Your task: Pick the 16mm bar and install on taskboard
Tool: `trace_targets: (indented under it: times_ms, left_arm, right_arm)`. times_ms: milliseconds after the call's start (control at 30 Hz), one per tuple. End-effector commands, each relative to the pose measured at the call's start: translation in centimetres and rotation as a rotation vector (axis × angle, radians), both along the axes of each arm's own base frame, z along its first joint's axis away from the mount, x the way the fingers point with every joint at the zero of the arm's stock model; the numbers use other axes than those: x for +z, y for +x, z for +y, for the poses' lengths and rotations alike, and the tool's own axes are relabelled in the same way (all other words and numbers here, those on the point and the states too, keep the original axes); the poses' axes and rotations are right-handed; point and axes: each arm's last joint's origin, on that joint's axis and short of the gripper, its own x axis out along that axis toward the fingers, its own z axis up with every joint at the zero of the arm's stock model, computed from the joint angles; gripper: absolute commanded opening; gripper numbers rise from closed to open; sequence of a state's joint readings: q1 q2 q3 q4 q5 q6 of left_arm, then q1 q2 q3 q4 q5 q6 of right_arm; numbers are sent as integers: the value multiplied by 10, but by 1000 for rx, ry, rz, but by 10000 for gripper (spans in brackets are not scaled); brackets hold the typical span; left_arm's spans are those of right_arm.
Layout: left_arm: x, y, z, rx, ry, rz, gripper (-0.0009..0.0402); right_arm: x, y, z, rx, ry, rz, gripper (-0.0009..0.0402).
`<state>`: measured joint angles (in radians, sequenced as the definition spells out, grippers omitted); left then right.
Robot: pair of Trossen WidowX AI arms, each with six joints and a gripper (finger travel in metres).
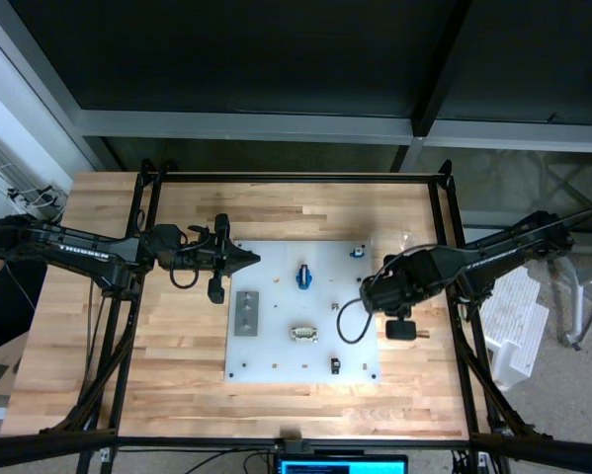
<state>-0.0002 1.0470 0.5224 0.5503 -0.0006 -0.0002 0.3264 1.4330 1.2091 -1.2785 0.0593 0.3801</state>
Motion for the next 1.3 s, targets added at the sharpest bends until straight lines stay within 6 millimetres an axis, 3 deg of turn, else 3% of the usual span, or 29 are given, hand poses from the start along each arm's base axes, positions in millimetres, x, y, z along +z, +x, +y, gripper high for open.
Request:
trace_targets:
  times_ms: [33,633,1300]
  left_arm:
    - [0,0,0,0,0,0,0]
    - [0,0,0,0,0,0,0]
    - [0,0,0,0,0,0,0]
  right_arm:
    - [-4,6,14,-5,6,-9,2]
    - [-19,28,79,5,11,-45,2]
    - [-42,40,118,16,12,-35,2]
